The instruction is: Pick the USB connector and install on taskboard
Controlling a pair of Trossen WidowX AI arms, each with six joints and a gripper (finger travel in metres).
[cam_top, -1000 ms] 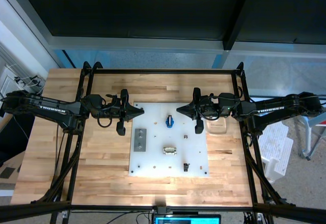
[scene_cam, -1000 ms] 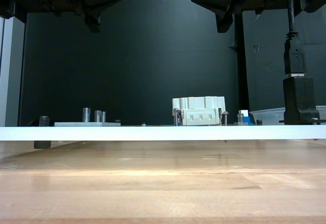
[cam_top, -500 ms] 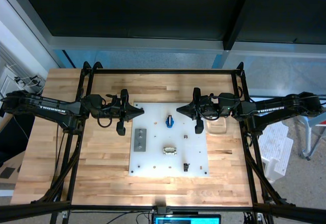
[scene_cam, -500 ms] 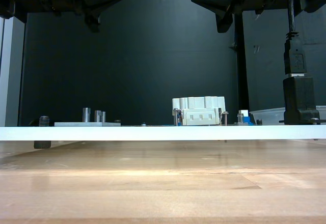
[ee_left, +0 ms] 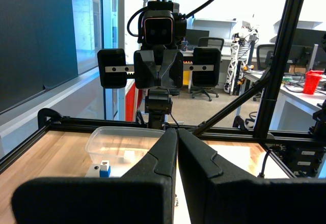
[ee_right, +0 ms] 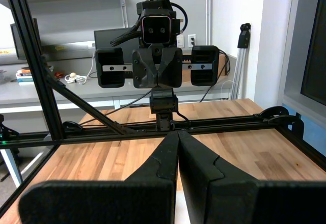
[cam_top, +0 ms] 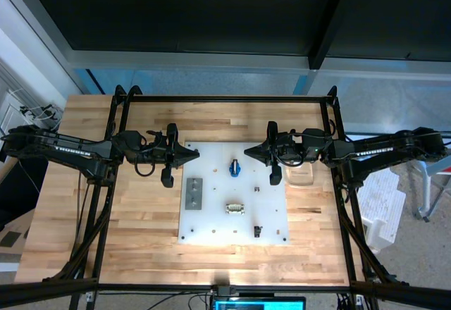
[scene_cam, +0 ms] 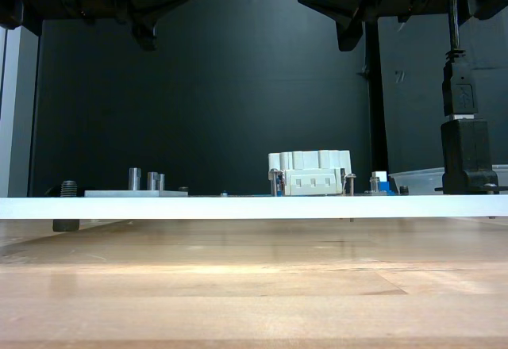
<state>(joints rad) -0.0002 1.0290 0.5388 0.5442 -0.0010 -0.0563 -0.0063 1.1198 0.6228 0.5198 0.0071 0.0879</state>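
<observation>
Both claws are hanging clenched and empty. The left claw (cam_top: 196,153) is hovering over the board's far-left corner, and the right claw (cam_top: 246,152) is hovering over its far edge, just beyond the blue part (cam_top: 234,168). Their tips are facing each other, well apart. Nothing is shifting from a second ago, so I judge no pick is starting. Nearest, the USB plug (scene_cam: 459,95) is standing upright in a black holder (scene_cam: 468,155) on the taskboard's (cam_top: 211,218) near right, its cable (scene_cam: 452,24) rising; it is looking already seated. Further back, the socket (cam_top: 235,208) and grey block (cam_top: 193,192) are sitting untouched. Open table (cam_top: 141,239) is lying around the board, the tray (cam_top: 310,183) is sitting off its far-right edge, and struts (cam_top: 350,218) are crowding the sides.
</observation>
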